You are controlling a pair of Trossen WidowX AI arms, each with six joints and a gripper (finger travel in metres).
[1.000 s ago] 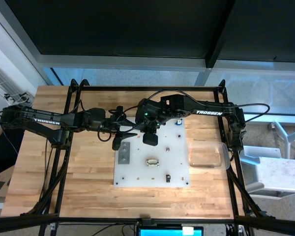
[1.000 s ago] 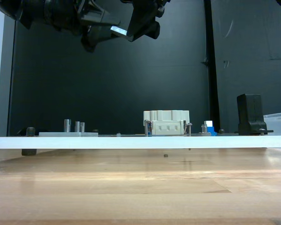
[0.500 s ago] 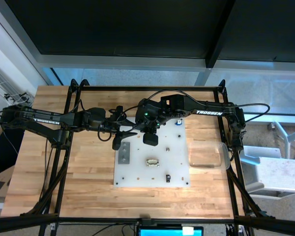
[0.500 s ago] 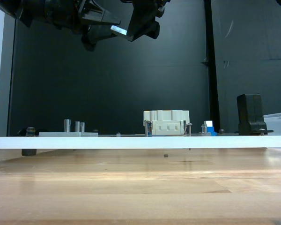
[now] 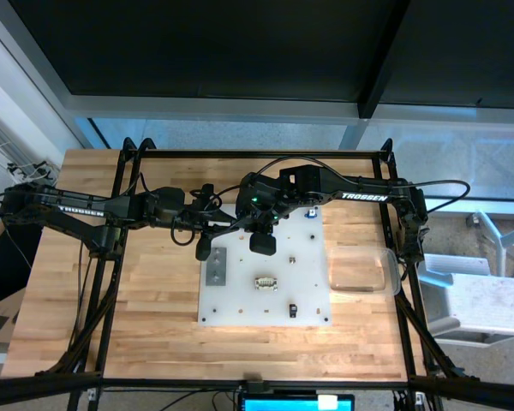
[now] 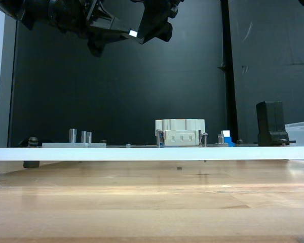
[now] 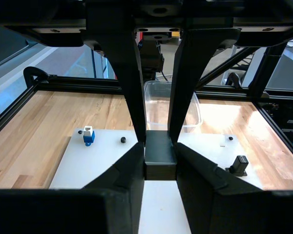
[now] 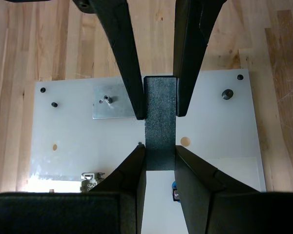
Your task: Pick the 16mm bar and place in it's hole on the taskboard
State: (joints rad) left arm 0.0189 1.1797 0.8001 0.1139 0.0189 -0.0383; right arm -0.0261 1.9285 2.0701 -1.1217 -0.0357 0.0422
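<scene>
Job so far: 16mm bar picked up, not in its hole yet.
Bar: dark and straight, held in the air well above the taskboard. Touching no part of the board. One bright end showing in the upper left of the low view.
Left gripper: reaching in from the left side of the high view, to just above the middle of the frame. Closed on the bar, one finger pressed on each side.
Right gripper: coming in from the right side and pointing down over the board. Closed on the same bar too, fingers tight against both sides.
Gap between grippers: almost none, tips nearly meeting around the bar.
Left to do: probably one gripper letting go, then carrying the bar down, lining it up and pushing it in.
Hole: cannot tell which one on the board fits the bar.
Other things: white connector near the board's middle, grey plate with pegs on its left part, clear plastic tub just beside its right edge.
</scene>
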